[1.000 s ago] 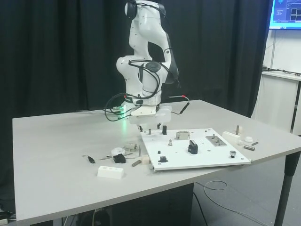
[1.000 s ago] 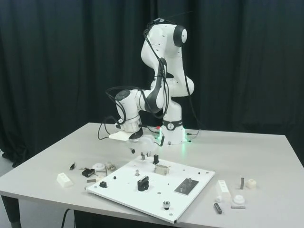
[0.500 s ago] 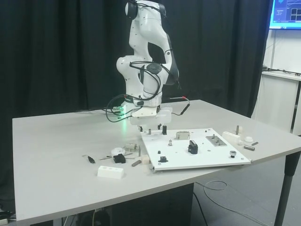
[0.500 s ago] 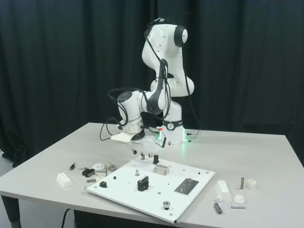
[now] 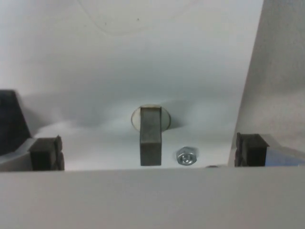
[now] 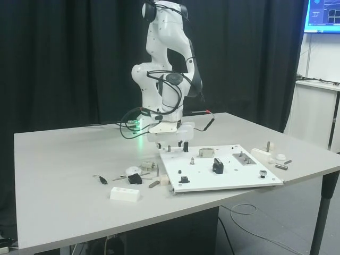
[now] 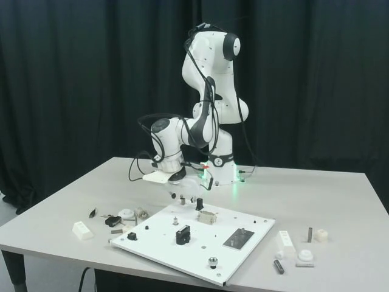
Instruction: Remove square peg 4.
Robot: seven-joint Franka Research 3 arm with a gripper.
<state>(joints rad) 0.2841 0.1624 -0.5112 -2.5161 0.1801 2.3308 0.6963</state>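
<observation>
Over the board's far corner: the white arm (image 6: 162, 58) rises from its base at the back of the grey table (image 6: 64, 164), folds at the elbow and reaches forward and down, wrist low, so that the claw (image 6: 170, 144) points straight down at the white board (image 6: 223, 178).
Arm from the second room view: the upper links stand tall near the black curtain (image 7: 73, 73), the forearm slopes down toward the board's back edge, and black cables loop beside the wrist.
Claw: open wide, holding nothing; in the wrist view one black fingertip (image 5: 46, 152) and the other (image 5: 250, 149) sit far apart with a clear gap on each side of the peg.
Peg (image 5: 150, 136): a grey square peg standing upright in a round socket in the board, midway between the two fingertips and touching neither.
Peg in the room views: a short dark post (image 6: 169, 148) at the board's back corner, just under the claw.
Nut (image 5: 186, 156): a small hexagonal nut lies on the board just beside the peg.
Board edge: in the wrist view the board ends close to one fingertip, with bare table beyond it.
Green light (image 6: 139, 124): glows at the arm's base.
Loose parts: a white block (image 6: 125, 194) and small pieces lie on the table beside the board.
</observation>
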